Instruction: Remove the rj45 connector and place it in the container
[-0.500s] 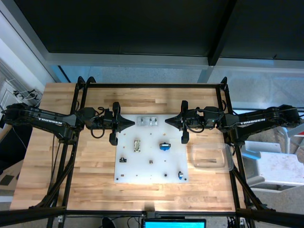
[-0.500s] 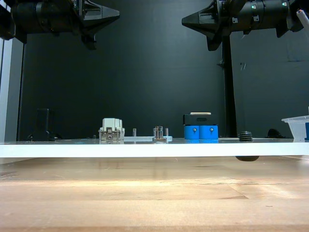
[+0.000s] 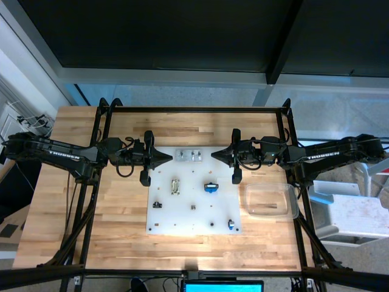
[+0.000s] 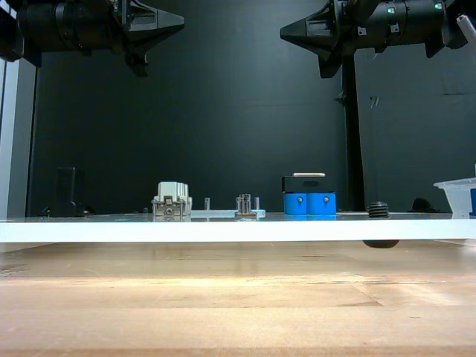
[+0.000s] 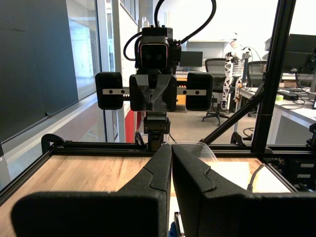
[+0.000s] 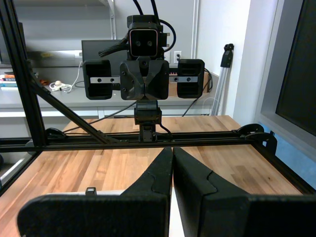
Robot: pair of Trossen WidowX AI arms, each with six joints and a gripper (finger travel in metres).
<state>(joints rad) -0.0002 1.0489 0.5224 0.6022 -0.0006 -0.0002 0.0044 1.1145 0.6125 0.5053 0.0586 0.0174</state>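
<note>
Both arms hang high over the far edge of the white board, mid-frame in the high view. The left gripper and right gripper have their fingers pressed together and hold nothing. The rj45 connector sits among the board's small fittings; which one it is cannot be told. The container lies just right of the board.

Risks:
- Descending with the fingers together would shove the fitting instead of grasping it.
- The wrong fitting may be pulled.
- A nudge may slide the light tub.

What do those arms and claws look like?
Both arms are black, with white TROSSEN lettering and looping black cables. The left claw, above the white board's far left, and the right claw, above its far right, each have black wedge-shaped fingers tapering to a point.
</note>
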